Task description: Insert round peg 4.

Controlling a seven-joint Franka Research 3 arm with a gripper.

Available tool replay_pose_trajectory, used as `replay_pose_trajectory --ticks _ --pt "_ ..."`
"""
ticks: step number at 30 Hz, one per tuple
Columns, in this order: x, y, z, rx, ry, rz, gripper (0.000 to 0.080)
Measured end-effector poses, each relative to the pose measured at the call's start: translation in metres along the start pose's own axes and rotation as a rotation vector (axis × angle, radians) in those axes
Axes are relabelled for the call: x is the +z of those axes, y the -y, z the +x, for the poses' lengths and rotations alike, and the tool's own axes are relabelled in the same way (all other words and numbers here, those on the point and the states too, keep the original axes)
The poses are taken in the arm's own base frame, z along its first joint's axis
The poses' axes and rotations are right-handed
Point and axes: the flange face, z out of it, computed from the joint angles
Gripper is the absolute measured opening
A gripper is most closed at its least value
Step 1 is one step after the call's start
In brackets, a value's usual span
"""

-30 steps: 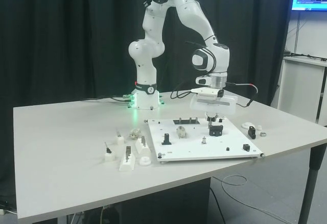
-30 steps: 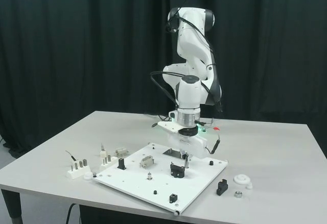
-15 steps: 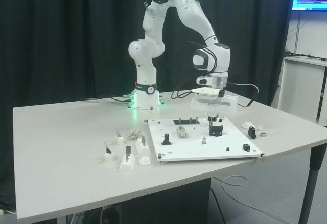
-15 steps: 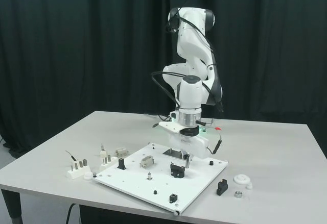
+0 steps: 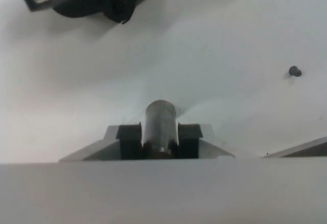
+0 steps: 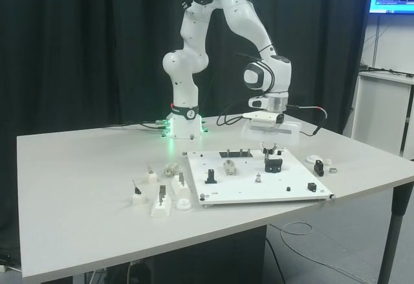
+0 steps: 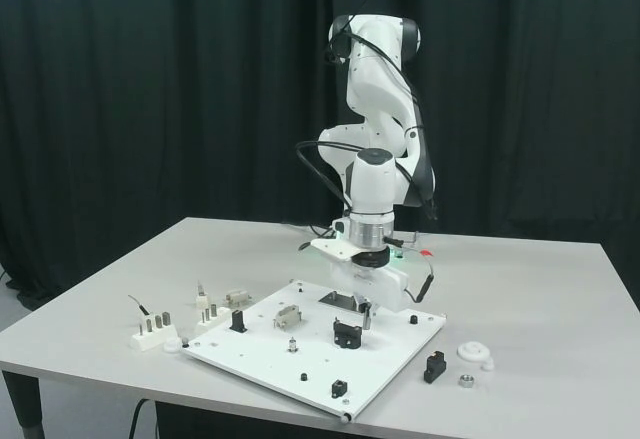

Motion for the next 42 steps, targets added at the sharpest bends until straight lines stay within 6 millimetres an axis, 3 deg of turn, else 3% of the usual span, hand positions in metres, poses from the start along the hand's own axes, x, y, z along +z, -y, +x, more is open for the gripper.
replay_pose_trajectory --ticks 42 --pt "-0.0010 0.0005 0.0050 0.033 0.002 0.012 0.0147"
